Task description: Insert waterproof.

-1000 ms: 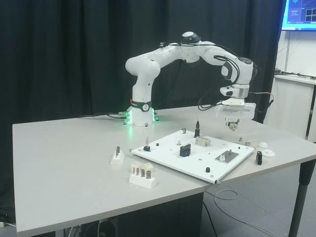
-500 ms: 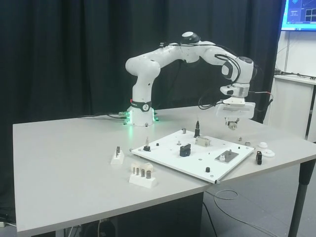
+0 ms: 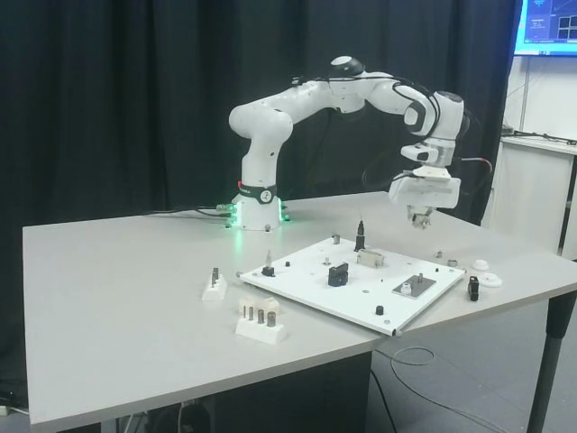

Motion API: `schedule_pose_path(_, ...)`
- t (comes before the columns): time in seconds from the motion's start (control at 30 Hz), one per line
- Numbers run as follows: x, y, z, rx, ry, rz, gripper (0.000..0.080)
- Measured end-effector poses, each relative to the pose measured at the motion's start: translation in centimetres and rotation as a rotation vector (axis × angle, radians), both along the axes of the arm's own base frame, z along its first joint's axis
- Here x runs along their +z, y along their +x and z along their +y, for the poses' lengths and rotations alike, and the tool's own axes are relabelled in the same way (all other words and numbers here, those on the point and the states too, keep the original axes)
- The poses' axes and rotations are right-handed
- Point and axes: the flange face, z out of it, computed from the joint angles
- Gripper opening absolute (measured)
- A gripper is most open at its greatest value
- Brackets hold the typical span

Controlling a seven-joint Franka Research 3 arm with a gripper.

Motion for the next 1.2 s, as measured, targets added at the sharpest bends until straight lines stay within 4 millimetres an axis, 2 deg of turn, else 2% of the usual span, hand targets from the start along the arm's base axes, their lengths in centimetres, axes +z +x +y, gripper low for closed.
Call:
schedule_pose_path(0.27,2.6,1.3,-3.0,0.177,-0.024,-0.004,0.031)
schedule_pose_path(0.53,4.1,2.3,-7.3,0.342,-0.026,0.026,0.031)
schedule_pose_path(0.9,4.2,3.1,-11.7,0.455,-0.001,0.062,0.031)
schedule_pose_path(1.2,2.9,2.9,-14.1,0.507,0.019,0.102,0.031)
